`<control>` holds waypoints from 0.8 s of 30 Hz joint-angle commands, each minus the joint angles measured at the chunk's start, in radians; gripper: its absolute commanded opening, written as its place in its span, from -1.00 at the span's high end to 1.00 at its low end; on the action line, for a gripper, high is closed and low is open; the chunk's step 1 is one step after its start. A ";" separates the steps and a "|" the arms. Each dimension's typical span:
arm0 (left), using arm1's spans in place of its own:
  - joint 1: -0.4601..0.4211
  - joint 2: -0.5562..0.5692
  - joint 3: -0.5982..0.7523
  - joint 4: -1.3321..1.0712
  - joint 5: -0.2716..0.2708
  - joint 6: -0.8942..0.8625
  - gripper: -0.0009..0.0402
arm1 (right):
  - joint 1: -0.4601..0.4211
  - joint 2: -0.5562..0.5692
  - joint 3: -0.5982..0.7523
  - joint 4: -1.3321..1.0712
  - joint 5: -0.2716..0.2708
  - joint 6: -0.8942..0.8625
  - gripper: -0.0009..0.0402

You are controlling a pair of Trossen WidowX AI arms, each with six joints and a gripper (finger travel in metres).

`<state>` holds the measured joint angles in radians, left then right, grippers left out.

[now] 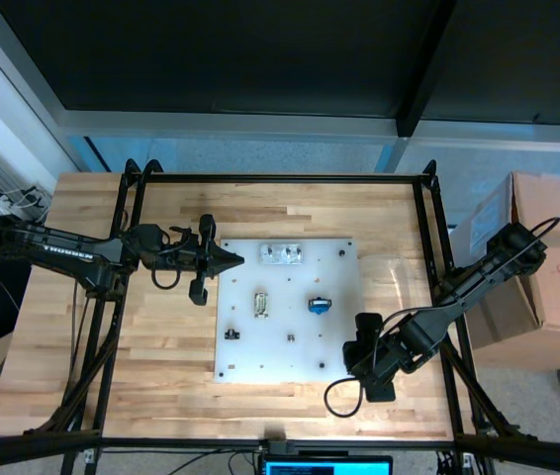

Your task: Remove the RJ45 connector from the taskboard and place in the container

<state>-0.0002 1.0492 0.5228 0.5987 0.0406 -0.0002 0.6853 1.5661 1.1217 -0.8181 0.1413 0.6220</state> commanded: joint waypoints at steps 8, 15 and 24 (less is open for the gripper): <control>0.000 0.000 0.000 0.000 0.000 0.000 0.96 | 0.006 0.001 -0.054 0.074 0.002 0.002 -0.06; 0.000 0.000 0.000 0.000 0.000 0.000 0.96 | 0.009 0.001 -0.060 0.085 0.026 -0.002 -0.06; 0.000 0.000 0.000 0.000 0.000 0.000 0.96 | 0.009 0.001 -0.073 0.093 0.031 0.000 -0.05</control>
